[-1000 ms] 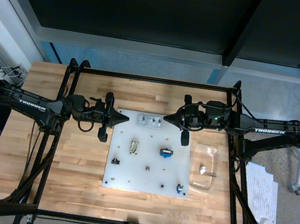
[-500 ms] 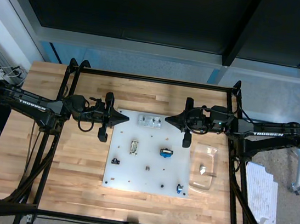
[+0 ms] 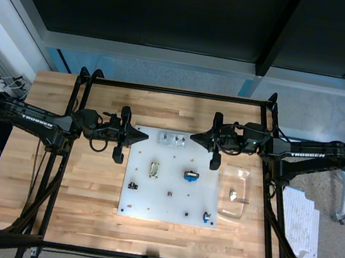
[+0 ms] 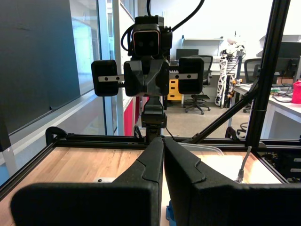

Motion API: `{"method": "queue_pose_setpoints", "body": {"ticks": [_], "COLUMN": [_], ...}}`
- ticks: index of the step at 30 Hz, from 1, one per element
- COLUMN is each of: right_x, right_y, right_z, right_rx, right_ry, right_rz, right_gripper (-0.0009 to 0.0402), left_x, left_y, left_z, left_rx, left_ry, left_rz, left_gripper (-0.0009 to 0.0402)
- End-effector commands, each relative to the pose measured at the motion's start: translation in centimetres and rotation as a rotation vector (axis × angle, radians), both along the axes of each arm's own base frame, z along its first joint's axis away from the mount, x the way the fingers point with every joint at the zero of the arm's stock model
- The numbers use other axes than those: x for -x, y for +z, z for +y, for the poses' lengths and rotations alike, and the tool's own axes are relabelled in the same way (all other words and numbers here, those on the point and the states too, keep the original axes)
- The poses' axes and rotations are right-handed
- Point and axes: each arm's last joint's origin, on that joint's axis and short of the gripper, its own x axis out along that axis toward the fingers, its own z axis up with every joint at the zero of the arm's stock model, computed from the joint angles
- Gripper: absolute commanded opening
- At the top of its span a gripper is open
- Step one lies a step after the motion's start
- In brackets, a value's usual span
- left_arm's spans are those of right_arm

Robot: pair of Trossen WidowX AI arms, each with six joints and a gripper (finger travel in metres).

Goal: Pick the RJ45 connector and install on taskboard

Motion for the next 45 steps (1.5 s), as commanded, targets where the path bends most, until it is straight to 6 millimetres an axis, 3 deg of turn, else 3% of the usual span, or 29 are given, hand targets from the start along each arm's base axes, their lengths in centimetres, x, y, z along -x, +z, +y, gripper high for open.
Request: {"method": "queue_pose_setpoints", "body": {"ticks": [1,9,45], "right_x": [0.0,0.3,0.2], "right_y": [-0.1,-1.2,-1.1], "right_z": [0.0,0.0,0.6], "right_rx": [0.0,-0.032,0.001], "right_ry": [0.0,0.001,0.002], "right_rz": [-0.01,-0.021,0.003], "right_gripper": [0.0,0.0,0.0], "left_x": [0.0,0.0,0.0], "left_y": [0.0,0.0,0.0], "left_z": [0.0,0.0,0.0], "left_rx": [0.0,0.0,0.0], "left_ry": [0.0,0.0,0.0], "left_rz": [0.0,0.0,0.0], "left_gripper": [0.0,0.0,0.0]}}
